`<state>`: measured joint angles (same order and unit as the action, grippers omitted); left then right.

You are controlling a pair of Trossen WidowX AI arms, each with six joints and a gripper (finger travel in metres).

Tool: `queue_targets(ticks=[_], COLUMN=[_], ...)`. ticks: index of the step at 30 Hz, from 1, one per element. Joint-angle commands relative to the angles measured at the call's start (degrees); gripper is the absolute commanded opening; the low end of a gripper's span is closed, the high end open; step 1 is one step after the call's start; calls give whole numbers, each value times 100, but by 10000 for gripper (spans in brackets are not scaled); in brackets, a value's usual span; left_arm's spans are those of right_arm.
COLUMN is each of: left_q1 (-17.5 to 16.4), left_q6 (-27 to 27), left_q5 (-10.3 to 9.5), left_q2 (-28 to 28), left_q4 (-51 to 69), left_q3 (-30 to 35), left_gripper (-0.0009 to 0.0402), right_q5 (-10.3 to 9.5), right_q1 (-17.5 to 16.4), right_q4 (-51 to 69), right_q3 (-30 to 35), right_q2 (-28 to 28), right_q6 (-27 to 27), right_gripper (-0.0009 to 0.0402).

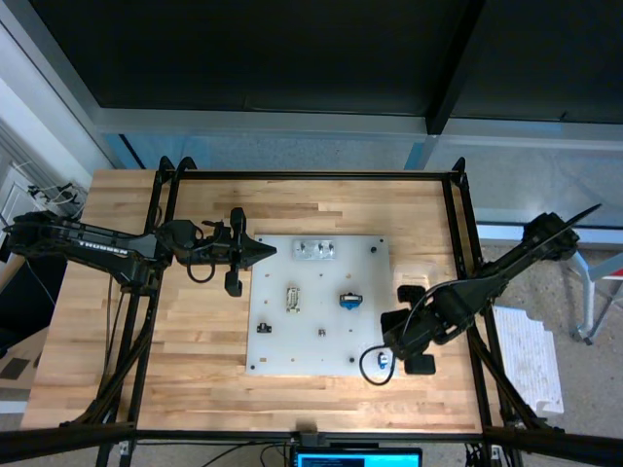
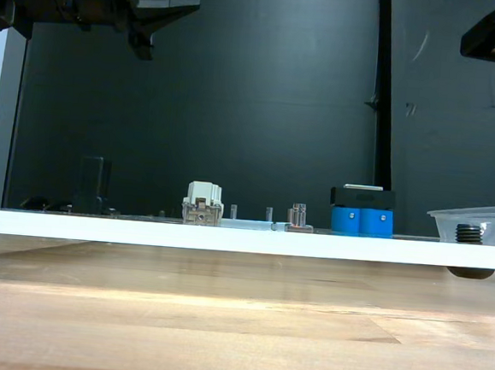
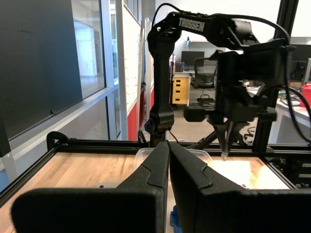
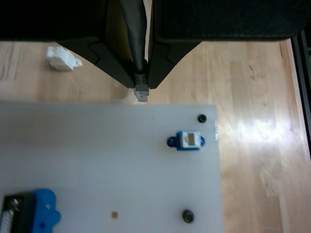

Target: Pick the RJ45 connector and install on taskboard

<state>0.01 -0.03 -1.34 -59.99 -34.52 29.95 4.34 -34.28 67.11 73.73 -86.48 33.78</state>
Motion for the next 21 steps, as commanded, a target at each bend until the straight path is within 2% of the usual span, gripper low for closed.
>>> queue_targets(ticks=[1, 10, 21], left_q1=[0, 0, -2], left_q6=[2, 2, 2], left_q5=[2, 2, 2], left_q2=[0, 0, 0], left_q4=[-2, 0, 0], left_q3=[0, 0, 0], left_gripper=[0, 0, 0], right_q5=[61, 61, 39], right_q1=[-90, -162, -278], right_q4=[-59, -125, -363], right_q3=[164, 507, 520], right_q2=[-221, -730, -1043], right_q6=[31, 52, 179], right_gripper=[0, 0, 0])
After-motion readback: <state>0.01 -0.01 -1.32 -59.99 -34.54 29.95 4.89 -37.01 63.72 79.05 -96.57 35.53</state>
